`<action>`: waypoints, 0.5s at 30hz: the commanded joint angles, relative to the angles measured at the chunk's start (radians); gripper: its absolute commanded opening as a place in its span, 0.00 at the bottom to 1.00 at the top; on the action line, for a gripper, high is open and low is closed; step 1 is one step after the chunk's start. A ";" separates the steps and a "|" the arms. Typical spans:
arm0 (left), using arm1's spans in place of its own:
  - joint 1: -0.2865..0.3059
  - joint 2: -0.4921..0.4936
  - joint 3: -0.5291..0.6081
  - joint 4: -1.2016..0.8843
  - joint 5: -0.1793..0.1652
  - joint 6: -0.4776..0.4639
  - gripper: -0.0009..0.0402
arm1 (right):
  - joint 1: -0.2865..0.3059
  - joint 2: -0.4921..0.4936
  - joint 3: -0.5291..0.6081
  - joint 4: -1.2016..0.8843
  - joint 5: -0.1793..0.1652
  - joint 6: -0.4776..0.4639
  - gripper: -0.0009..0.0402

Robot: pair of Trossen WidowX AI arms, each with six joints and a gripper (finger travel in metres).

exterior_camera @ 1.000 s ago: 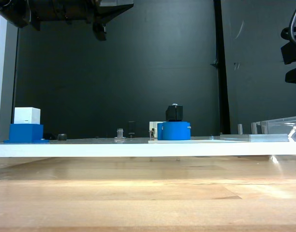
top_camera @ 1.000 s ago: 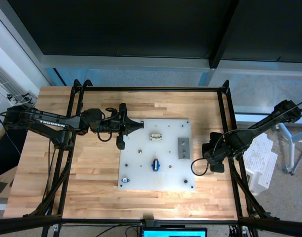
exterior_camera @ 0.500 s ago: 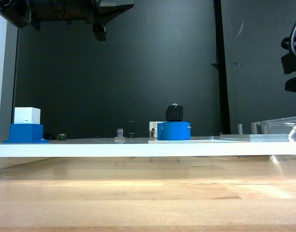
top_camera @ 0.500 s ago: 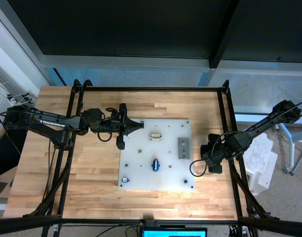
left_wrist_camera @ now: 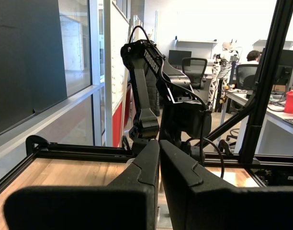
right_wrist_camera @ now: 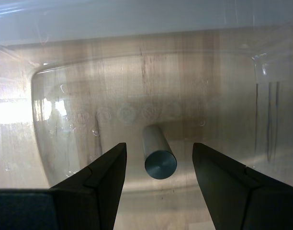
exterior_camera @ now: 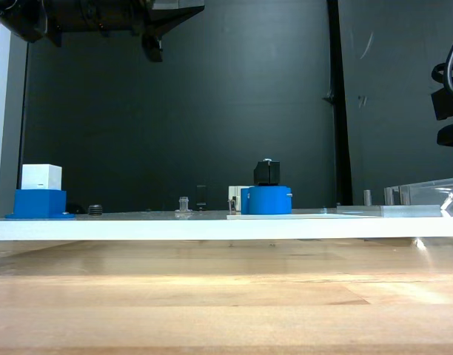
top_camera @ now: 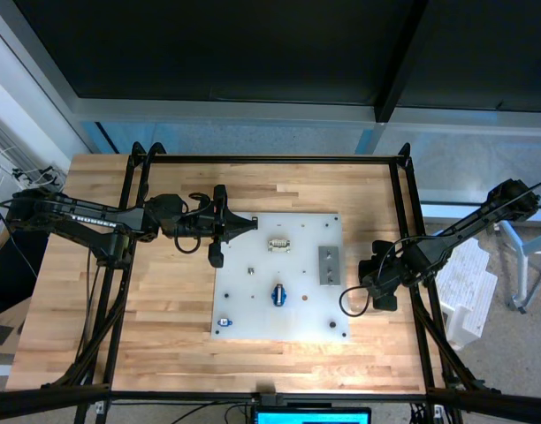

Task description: Pick the 16mm cylinder and install on the taskboard

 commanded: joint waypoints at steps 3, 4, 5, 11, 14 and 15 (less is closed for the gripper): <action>0.000 0.000 0.000 0.000 0.000 0.000 0.02 | 0.000 0.000 -0.001 0.002 -0.001 0.000 0.44; 0.000 0.000 0.000 0.000 0.000 0.000 0.02 | 0.000 0.000 -0.001 0.002 -0.001 0.000 0.43; 0.000 0.000 0.000 0.000 0.000 0.000 0.02 | 0.000 0.000 -0.001 0.002 -0.001 0.000 0.42; 0.000 0.000 0.000 0.000 0.000 0.000 0.02 | 0.000 0.000 -0.001 0.005 -0.001 0.000 0.32; 0.000 0.000 0.000 0.000 0.000 0.000 0.02 | 0.000 0.000 -0.001 0.005 0.000 0.000 0.26; 0.000 0.000 0.000 0.000 0.000 0.000 0.02 | 0.000 0.000 -0.001 0.005 0.000 0.001 0.24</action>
